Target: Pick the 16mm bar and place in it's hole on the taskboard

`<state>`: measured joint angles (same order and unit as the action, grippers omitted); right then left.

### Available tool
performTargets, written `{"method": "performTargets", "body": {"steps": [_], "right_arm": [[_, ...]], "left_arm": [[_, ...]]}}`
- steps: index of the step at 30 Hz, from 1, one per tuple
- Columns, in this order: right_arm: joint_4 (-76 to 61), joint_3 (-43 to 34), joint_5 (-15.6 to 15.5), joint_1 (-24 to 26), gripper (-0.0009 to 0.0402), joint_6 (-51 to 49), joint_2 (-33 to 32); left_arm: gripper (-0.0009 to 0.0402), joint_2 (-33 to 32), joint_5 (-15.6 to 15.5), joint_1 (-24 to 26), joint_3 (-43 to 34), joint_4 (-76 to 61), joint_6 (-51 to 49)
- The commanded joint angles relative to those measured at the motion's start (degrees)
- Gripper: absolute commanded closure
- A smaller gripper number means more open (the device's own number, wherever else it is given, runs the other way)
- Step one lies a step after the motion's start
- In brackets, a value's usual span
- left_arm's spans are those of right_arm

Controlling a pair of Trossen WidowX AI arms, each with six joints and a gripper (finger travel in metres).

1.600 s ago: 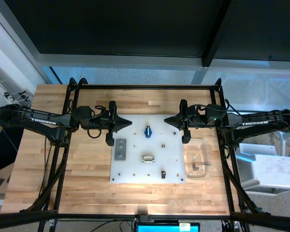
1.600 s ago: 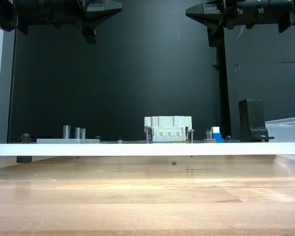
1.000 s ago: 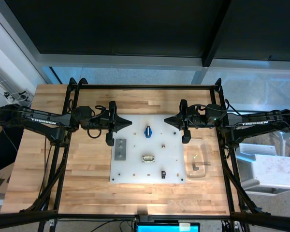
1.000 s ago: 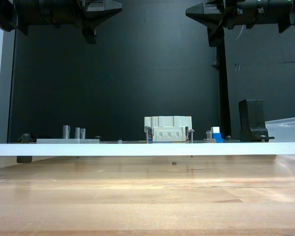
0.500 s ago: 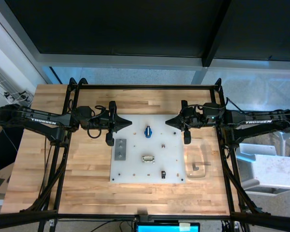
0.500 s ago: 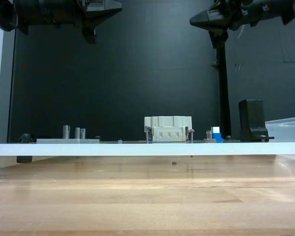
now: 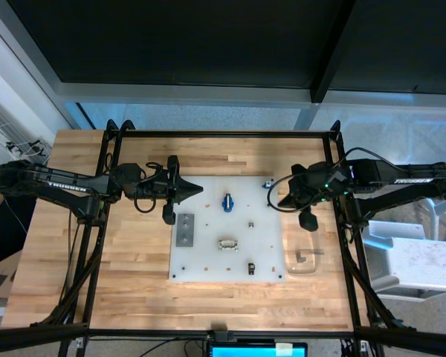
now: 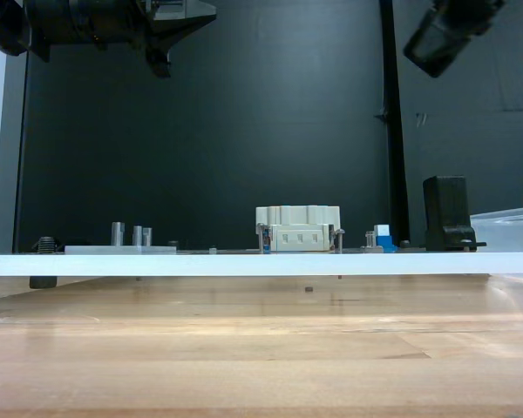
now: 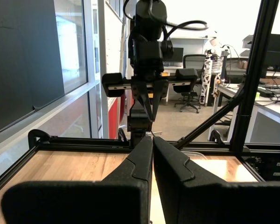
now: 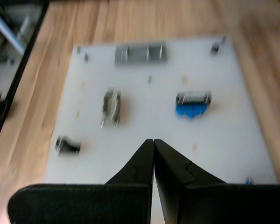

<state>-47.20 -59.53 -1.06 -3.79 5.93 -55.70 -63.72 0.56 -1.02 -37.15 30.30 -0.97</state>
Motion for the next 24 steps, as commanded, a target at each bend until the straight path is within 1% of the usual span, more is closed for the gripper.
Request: {"method": "performTargets", "body": {"steps": [1, 3, 7, 24], "right_arm": [[-7.8, -2.4, 0.5, -1.6, 0.0394, 1.3, -1.3], [-12.6, -4.1, 1.9, -2.9, 0.0394, 1.8, -2.5], [-18.7, -6.4, 3.4, -6.1, 0.0394, 3.2, -5.0], [-34.1, -17.3, 3.5, -17.1, 0.0394, 13.5, -19.7]], "left_arm": [[0.0393, 0.0, 0.0, 0.0, 0.0, 0.0, 0.0], [0.0393, 0.0, 0.0, 0.0, 0.0, 0.0, 0.0], [0.0393, 0.0, 0.0, 0.0, 0.0, 0.0, 0.0], [0.0393, 0.0, 0.0, 0.0, 0.0, 0.0, 0.0]]}}
